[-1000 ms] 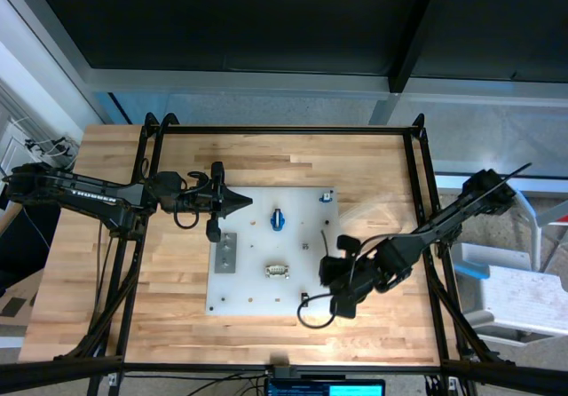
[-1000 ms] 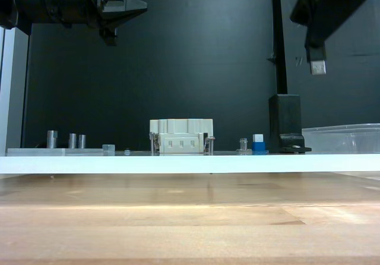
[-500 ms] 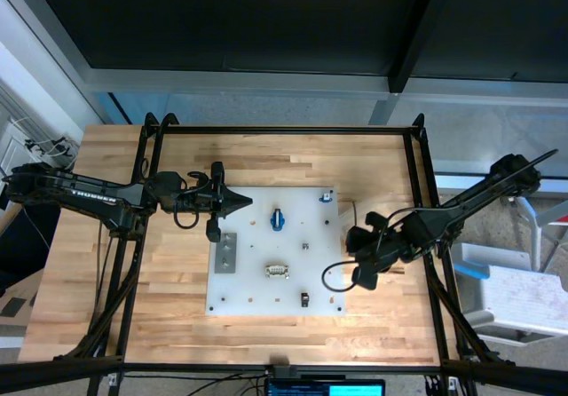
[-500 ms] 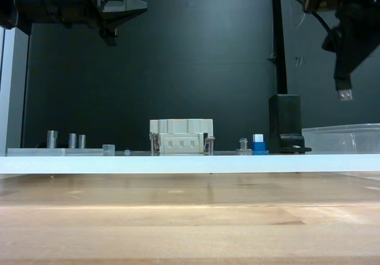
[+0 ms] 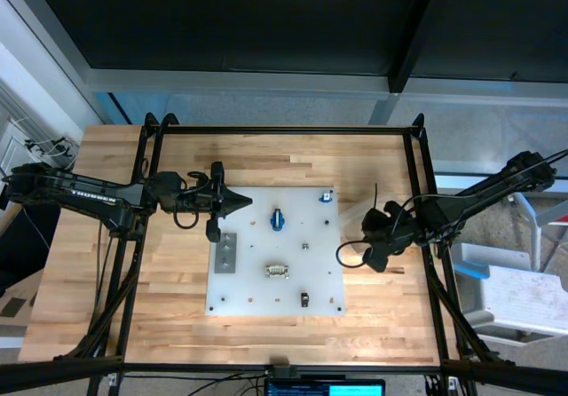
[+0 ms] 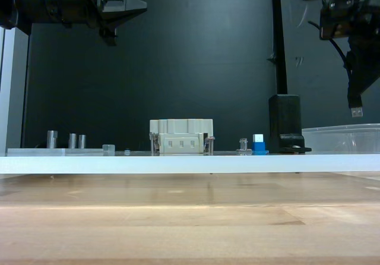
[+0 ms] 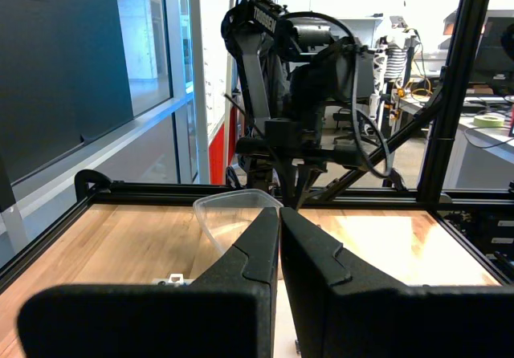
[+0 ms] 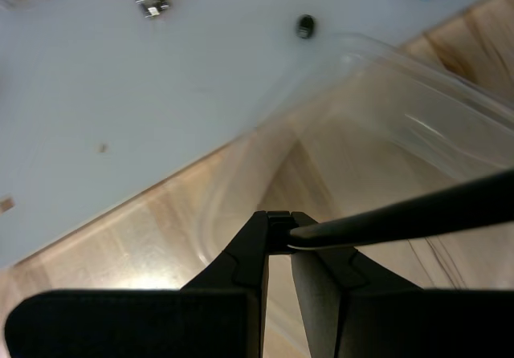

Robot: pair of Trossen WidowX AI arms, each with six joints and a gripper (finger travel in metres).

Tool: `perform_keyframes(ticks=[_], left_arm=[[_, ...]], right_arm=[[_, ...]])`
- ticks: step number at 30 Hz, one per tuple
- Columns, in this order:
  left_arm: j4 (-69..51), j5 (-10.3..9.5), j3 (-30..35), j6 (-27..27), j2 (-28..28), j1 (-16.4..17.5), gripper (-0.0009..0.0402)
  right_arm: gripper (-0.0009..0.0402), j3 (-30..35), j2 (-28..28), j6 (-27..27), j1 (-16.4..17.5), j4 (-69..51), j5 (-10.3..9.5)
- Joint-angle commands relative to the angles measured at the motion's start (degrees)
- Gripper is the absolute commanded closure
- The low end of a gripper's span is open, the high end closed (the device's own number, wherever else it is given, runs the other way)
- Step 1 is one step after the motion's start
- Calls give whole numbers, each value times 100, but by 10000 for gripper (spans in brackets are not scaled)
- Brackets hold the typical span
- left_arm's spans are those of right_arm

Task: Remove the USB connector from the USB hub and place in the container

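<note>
The right gripper hangs directly over the container, its jaws clamped on the USB connector, whose metal tip points straight down and sits a little above the container's rim. The connector is already free of the USB hub, which stands well apart from the container on the white task board, so what remains looks like the drop. To do it well, I would keep the plug over the container's floor rather than its wall: the right wrist view puts the fingertips inside the rim but close to the side nearest the board. Easing slightly further in and down before opening would lessen the chance of a bounce. The cable tail deserves watching (it sticks out sideways from the jaws and curls into a loop), since a stiff curl resting on the rim could tip the plug back out; releasing low with the loop inside the walls is the safer choice. The left gripper is parked high, across the board from the container, its jaws pressed together on nothing.
</note>
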Motion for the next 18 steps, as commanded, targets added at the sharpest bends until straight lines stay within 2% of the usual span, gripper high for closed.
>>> perform_keyframes(ticks=[1, 6, 18], left_arm=[[2, 0, 2, 2, 2, 0, 392], [2, 0, 2, 2, 2, 2, 392], [2, 0, 2, 2, 0, 0, 392]], right_arm=[[393, -122, -96, 232, -48, 11, 4], [393, -260, -136, 514, -101, 337, 11], [393, -337, -127, 507, -136, 339, 2]])
